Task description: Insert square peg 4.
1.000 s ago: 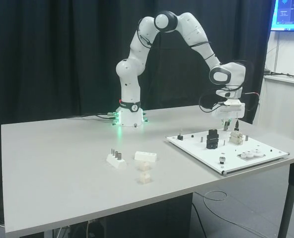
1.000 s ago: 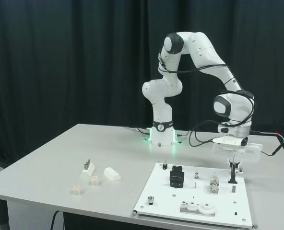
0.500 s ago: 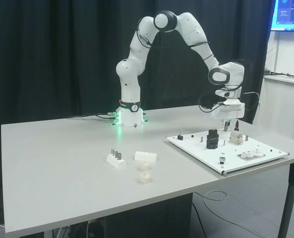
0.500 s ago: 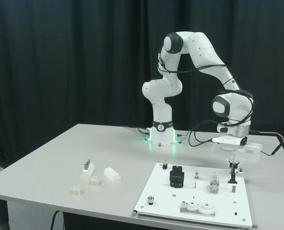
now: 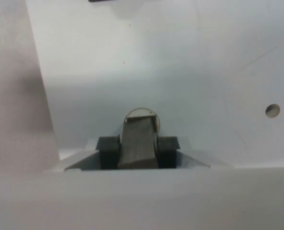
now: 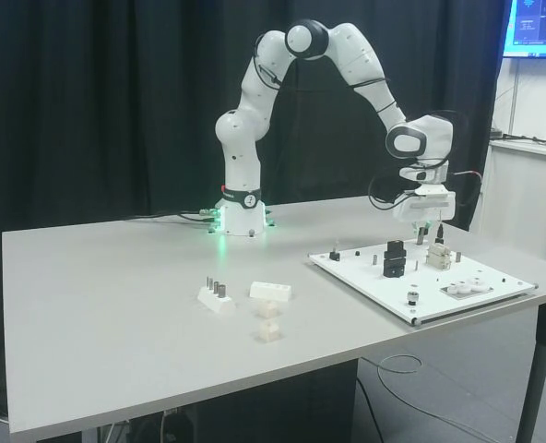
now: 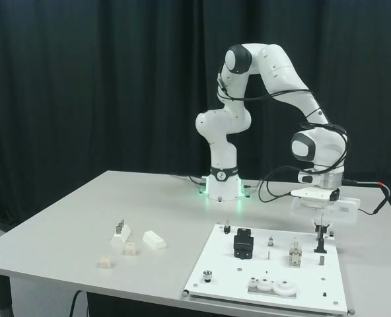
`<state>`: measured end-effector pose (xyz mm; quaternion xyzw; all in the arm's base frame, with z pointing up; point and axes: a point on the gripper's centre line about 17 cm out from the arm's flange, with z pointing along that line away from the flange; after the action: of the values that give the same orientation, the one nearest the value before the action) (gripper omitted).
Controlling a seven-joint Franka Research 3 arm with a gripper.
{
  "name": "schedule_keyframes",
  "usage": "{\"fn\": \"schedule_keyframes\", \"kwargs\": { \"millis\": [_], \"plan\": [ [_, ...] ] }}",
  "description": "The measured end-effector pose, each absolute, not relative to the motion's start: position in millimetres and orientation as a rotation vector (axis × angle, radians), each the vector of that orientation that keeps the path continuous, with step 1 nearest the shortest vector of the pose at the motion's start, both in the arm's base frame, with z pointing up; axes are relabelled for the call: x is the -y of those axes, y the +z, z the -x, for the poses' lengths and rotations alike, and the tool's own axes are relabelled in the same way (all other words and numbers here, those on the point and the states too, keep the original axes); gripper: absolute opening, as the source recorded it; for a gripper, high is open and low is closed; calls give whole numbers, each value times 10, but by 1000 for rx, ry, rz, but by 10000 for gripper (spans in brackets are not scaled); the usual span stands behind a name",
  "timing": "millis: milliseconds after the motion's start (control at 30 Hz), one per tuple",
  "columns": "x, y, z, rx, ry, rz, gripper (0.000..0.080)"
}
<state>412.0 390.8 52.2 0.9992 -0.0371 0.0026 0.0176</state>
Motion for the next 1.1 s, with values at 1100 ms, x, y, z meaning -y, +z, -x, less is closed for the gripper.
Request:
{"fn": "schedule_keyframes", "kwargs": {
  "millis": [1100],
  "plan": [
    [-3964, 522, -4038, 59, 35, -3087, 157]
  ]
}}
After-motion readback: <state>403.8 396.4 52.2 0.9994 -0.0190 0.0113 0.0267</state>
